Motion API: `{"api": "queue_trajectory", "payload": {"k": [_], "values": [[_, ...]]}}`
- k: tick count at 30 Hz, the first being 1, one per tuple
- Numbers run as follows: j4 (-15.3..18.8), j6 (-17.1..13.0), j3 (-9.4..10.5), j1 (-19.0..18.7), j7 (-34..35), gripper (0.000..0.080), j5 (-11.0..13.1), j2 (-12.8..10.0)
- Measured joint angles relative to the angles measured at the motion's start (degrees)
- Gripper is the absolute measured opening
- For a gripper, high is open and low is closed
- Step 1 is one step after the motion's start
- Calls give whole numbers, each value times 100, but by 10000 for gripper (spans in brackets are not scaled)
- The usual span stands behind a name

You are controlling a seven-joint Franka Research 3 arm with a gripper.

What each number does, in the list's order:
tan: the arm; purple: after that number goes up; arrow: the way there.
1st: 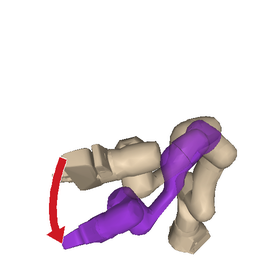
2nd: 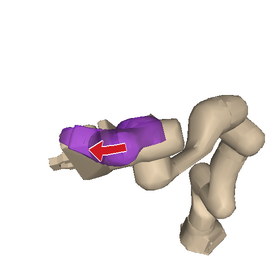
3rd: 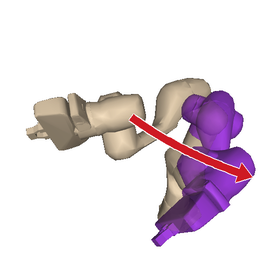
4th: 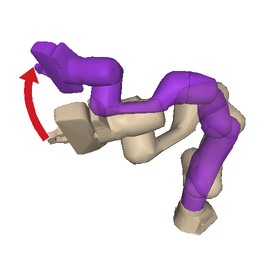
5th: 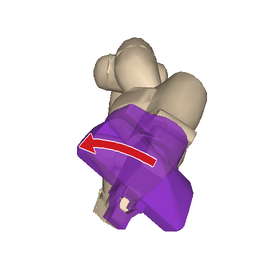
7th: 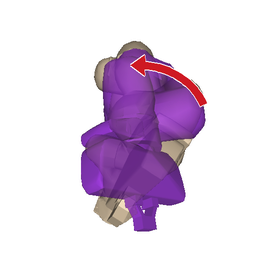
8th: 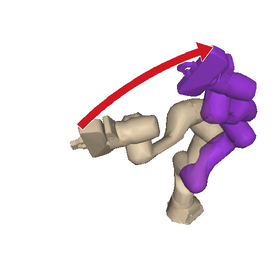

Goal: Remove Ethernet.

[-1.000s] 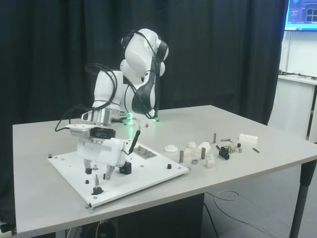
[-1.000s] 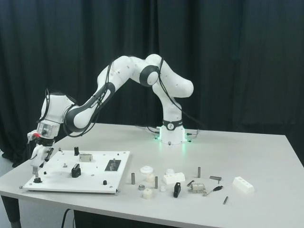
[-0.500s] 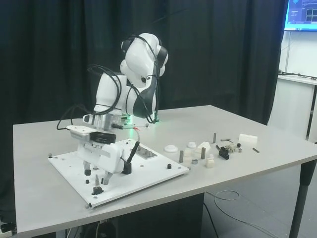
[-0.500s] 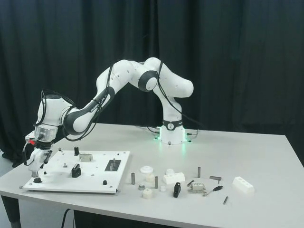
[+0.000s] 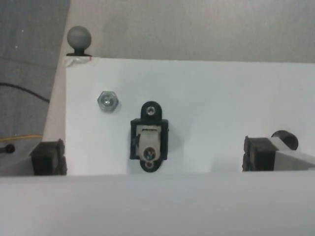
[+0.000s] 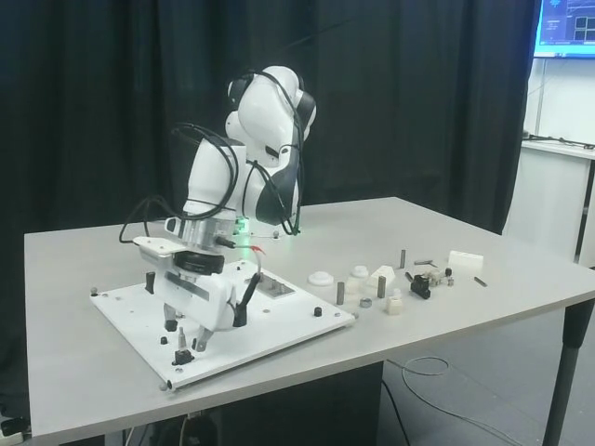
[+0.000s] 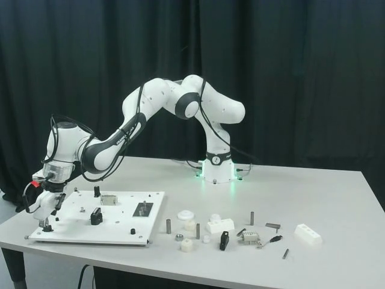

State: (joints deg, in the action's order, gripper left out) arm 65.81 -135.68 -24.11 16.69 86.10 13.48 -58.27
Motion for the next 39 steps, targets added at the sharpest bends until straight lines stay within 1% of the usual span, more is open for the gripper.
{"api": "queue_trajectory", "payload": {"k": [13, 27, 39], "values": [[-97, 3, -6, 62, 305, 800, -60, -93], [-330, -3, -6, 141, 308, 800, -90, -306], [-437, 0, 11, 153, 308, 800, -287, -386]]}}
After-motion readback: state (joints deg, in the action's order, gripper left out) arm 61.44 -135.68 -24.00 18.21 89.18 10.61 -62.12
